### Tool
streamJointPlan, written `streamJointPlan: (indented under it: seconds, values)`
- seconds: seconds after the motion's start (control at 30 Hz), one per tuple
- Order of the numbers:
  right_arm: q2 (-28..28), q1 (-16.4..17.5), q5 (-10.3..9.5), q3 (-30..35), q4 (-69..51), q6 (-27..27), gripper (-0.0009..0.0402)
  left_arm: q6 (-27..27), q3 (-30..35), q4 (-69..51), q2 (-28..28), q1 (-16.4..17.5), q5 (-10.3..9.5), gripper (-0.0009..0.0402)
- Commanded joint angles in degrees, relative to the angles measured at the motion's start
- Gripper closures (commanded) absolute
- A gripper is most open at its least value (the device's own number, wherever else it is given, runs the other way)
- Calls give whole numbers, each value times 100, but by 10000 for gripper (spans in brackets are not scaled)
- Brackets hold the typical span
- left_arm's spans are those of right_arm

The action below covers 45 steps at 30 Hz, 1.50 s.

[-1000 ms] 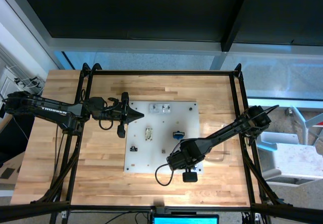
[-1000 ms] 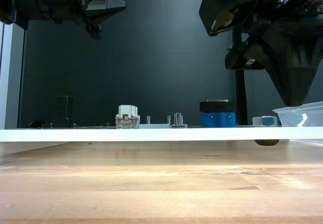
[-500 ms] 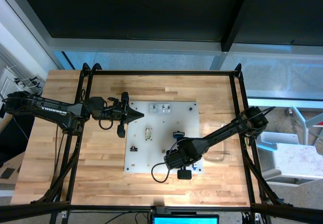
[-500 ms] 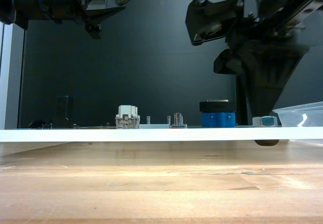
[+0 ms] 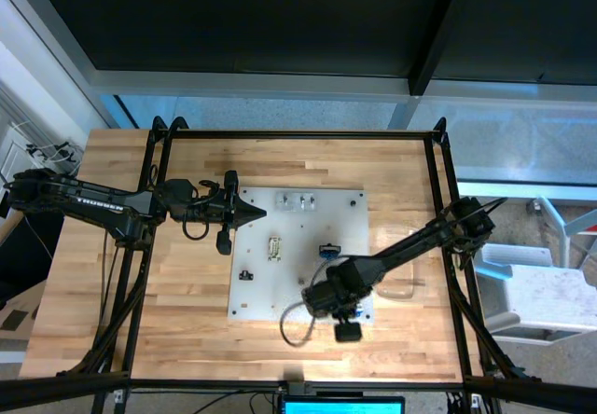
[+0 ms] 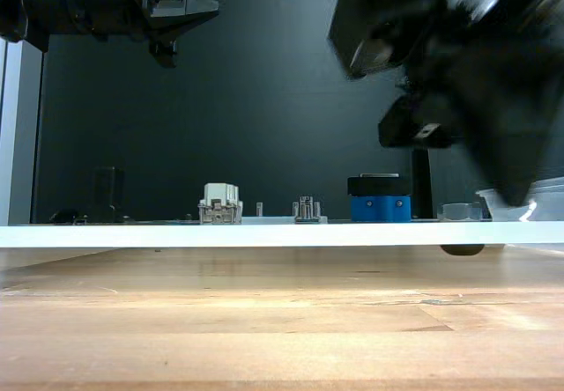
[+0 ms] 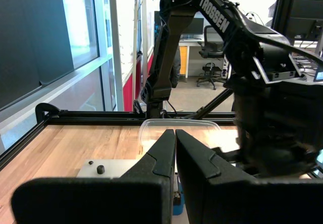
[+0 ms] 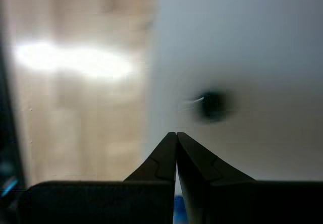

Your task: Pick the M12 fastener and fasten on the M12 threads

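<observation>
In the low view the small silver M12 nut (image 6: 460,210) sits low on the white board (image 6: 176,232) near its right end, in front of the clear tray (image 6: 539,199). No ribs of the M12 threads show under it. In the high view my right arm covers that spot, so I cannot tell whether the nut is on its stud. My right gripper (image 6: 507,193) (image 5: 338,300) hangs blurred just above and right of the nut. Its fingers (image 8: 166,153) are shut with nothing between them, over the board. My left gripper (image 5: 256,213) (image 7: 175,133) is shut and parked high at the board's far left.
A blue connector block (image 6: 380,208) (image 5: 329,249), a grey connector (image 6: 221,206) and a silver post (image 6: 306,208) stand mid-board. A black post (image 6: 420,180) rises at the far right corner. The clear tray (image 5: 401,288) lies off the board's right edge.
The right gripper moved left over the nut, then swung back right, and now shows blurred in motion. The nut has stayed in place and the left arm has not moved.
</observation>
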Motion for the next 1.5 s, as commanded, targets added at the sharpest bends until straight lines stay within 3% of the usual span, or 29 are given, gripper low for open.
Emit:
streamJointPlan:
  seconds: [0.03,0.3,0.43,0.67,1.1,1.27,1.5]
  values:
    - [-70,-4,175,7,-111,-9,393,2,2,0,2,0,2,393]
    - [-129,-2,232,7,-149,52,393,2,2,11,-2,2,2,393]
    - [-210,35,608,42,-164,162,393,2,2,9,2,0,2,393]
    - [-315,111,1067,422,-374,481,393,2,2,7,4,0,2,393]
    - [-428,164,1095,682,-664,542,393,2,2,9,2,0,2,393]
    - [-520,162,1390,682,-654,485,393,2,2,9,2,0,2,393]
    - [-573,162,1377,682,-691,9,393,2,2,9,2,0,2,393]
